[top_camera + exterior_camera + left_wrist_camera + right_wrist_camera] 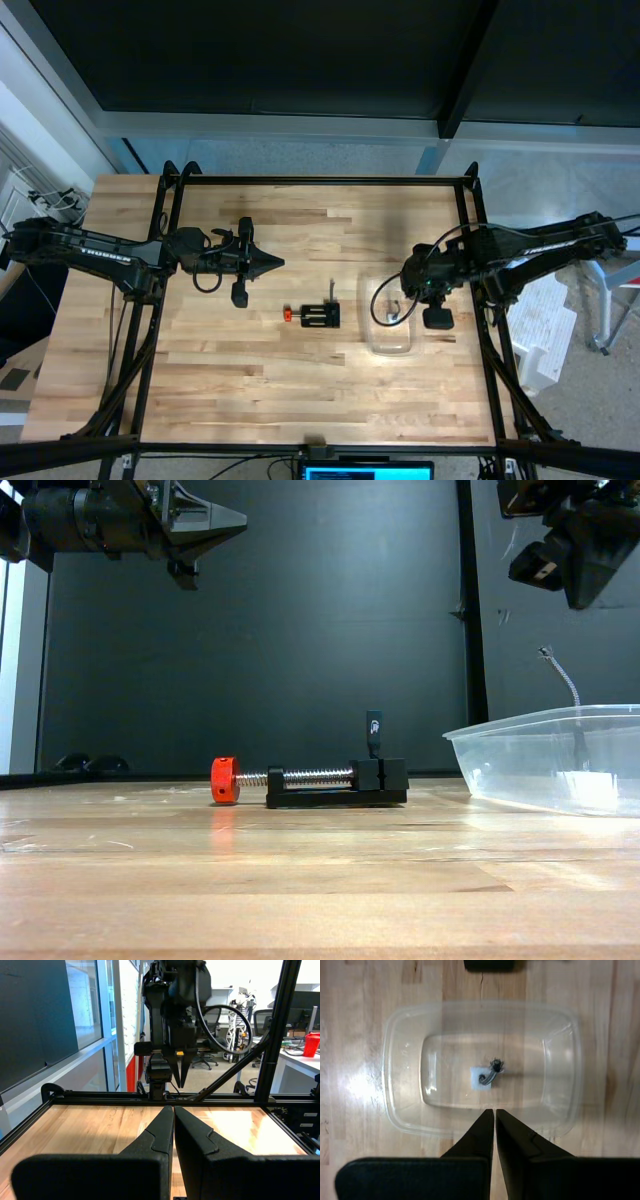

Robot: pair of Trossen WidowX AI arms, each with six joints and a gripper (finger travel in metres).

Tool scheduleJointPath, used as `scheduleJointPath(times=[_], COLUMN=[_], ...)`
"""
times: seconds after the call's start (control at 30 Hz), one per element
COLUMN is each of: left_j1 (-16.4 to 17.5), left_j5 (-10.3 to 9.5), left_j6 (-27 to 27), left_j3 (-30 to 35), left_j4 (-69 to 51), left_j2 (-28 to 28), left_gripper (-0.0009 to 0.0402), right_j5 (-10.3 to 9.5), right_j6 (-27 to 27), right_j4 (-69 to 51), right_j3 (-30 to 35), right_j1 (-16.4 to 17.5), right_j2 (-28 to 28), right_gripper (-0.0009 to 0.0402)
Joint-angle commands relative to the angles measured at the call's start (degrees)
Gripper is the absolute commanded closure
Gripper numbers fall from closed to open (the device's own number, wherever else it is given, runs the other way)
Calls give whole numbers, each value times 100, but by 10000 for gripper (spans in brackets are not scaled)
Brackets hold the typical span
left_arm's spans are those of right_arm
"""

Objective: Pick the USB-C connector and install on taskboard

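1. The light wooden plank table (250, 400) carries everything; near its middle lies the small black rectangular taskboard (320, 316), with a red-orange knob (225, 779) at its left end and a thin grey upright pin (373, 732) toward its right end
2. Just to its right, not touching it, sits a clear rounded plastic tray (400, 1060); the tiny whitish USB-C connector (480, 1080) lies near the middle of the tray's floor, and a short grey wire (492, 1072) curls up from it
3. The right hand (494, 1112) hangs well above the tray's rim, pointing down, fingers pressed together and holding nothing
4. Farther back, the left hand (173, 1110) hangs high over the table, left of the taskboard, pointing level toward the right arm, fingers closed together and empty
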Motion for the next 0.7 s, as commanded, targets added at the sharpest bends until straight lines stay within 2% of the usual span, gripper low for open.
scheduleJointPath(times=[0.03,0.4,0.57,0.7], left_j1=[0,0,2,0], left_j5=[2,2,2,2], left_j6=[0,0,0,0], left_j3=[2,2,2,2], left_j4=[2,0,2,2], left_j2=[2,0,0,0], left_gripper=[393,393,393,393], right_j5=[120,138,136,131], right_j6=[286,566,579,553], right_j4=[-48,66,354,496], right_j3=[-22,-61,-238,-321], right_j1=[105,166,168,173], right_j2=[190,754,894,1021], right_gripper=[350,216,188,189])
